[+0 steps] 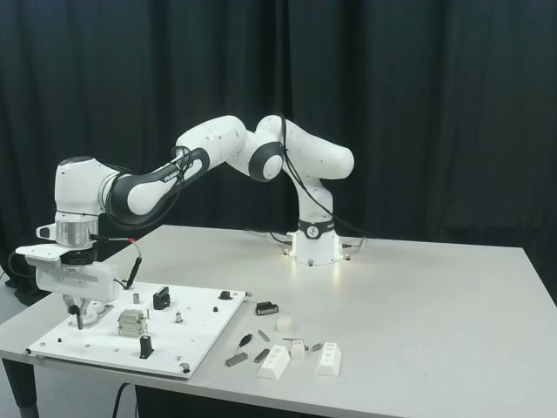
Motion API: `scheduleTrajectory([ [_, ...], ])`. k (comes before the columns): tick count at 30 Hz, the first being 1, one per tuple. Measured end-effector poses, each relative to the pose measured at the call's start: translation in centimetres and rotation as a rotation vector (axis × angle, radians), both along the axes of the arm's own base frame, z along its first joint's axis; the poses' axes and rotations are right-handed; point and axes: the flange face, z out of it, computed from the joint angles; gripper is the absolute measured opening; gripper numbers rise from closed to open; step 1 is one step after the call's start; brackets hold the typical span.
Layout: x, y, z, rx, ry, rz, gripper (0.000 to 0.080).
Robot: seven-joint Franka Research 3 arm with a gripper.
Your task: Place round peg 3.
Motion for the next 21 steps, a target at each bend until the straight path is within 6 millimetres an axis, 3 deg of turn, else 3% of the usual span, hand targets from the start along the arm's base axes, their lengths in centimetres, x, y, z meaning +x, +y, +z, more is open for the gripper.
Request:
scheduleTrajectory([
  [21, 0.02, 0.07, 0.31, -0.003, 0.001, 0.018, 0.0109],
])
